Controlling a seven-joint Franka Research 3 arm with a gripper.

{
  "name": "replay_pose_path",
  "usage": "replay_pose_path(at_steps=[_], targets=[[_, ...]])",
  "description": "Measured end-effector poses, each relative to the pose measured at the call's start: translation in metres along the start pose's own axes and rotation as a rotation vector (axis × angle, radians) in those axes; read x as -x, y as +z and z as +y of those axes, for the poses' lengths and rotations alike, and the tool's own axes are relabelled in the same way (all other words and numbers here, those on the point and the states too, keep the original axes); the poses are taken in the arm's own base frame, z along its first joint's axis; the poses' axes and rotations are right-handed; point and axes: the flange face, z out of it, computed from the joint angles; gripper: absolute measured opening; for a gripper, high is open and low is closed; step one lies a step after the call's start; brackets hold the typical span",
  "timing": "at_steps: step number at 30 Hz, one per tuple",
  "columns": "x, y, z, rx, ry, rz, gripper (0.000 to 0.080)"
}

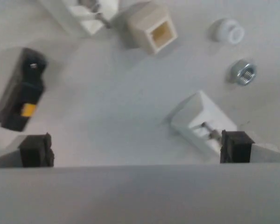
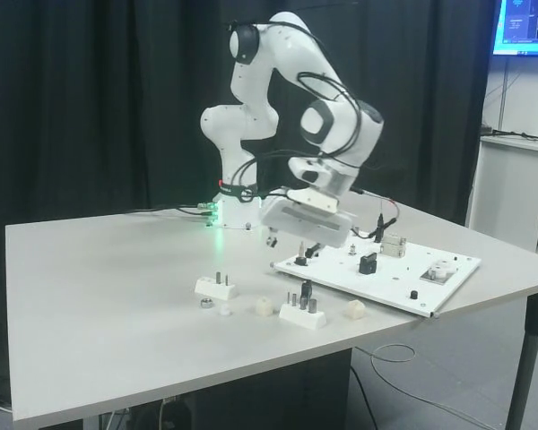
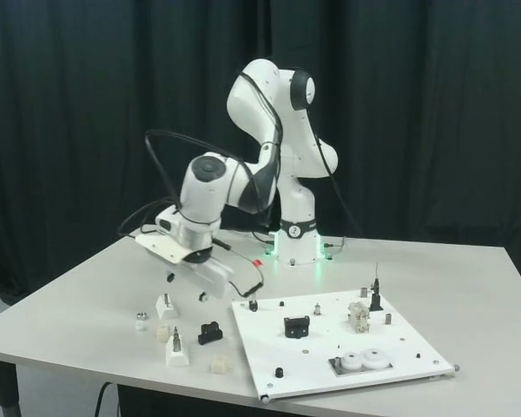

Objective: Pick small gear.

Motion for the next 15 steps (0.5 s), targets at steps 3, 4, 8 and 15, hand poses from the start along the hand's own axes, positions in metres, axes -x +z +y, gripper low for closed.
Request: replay_pose_path(at_steps=[3,4,8,15], targets=[[-0.009,0.005,0.01,-0.024,-0.032,-0.006,0.08],[-0.012,0.006,0.013,-0.034,-0.041,-0.009,0.08],[-0.022,0.012,0.026,-0.074,-0.064,-0.023,0.08],[-0.036,0.027,0.044,-0.146,-0.075,-0.039,0.08]])
